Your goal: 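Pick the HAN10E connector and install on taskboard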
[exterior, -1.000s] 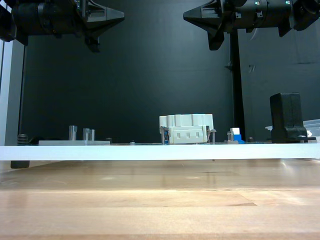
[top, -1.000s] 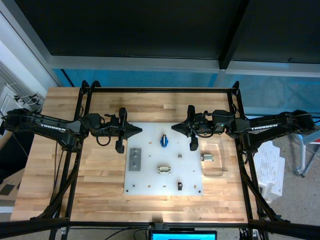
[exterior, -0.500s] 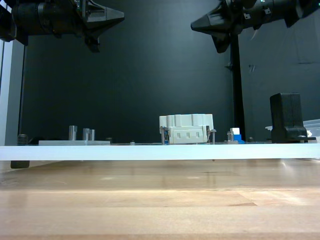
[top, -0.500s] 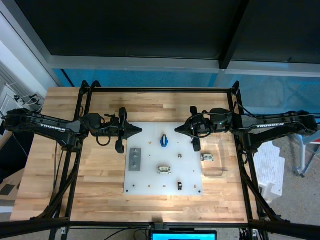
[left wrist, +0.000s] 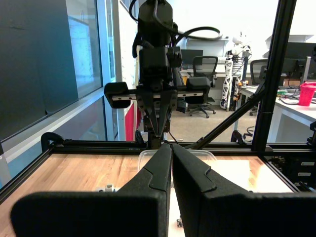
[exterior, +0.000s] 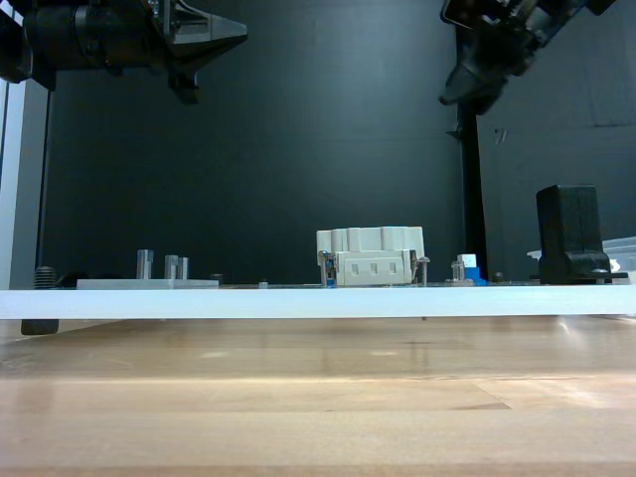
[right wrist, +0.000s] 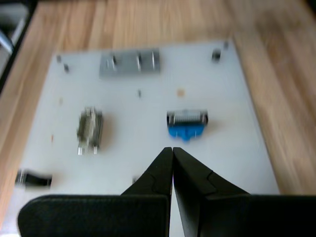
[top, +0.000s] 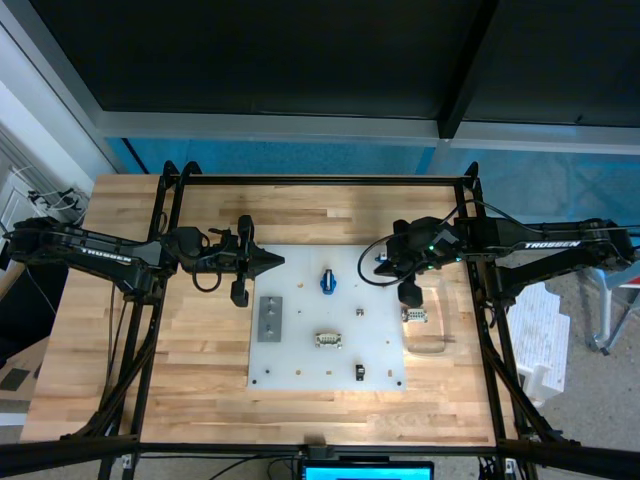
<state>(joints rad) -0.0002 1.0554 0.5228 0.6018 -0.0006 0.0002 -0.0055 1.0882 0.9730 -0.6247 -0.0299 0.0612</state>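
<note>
The table (top: 200,380) carried the white taskboard (top: 300,355) at centre frame. The left end effector (top: 280,260), fingers together, hovered over the board's upper left corner. The right end effector (top: 380,269), likewise closed, hung over its upper right. The connector (top: 414,315) lay in the tray (top: 430,350), just right of the board.

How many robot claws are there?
2. The left gripper hovers above the far left corner of the taskboard, shut. The right gripper hovers above the taskboard's far right side, tilted down toward it, also shut.
</note>
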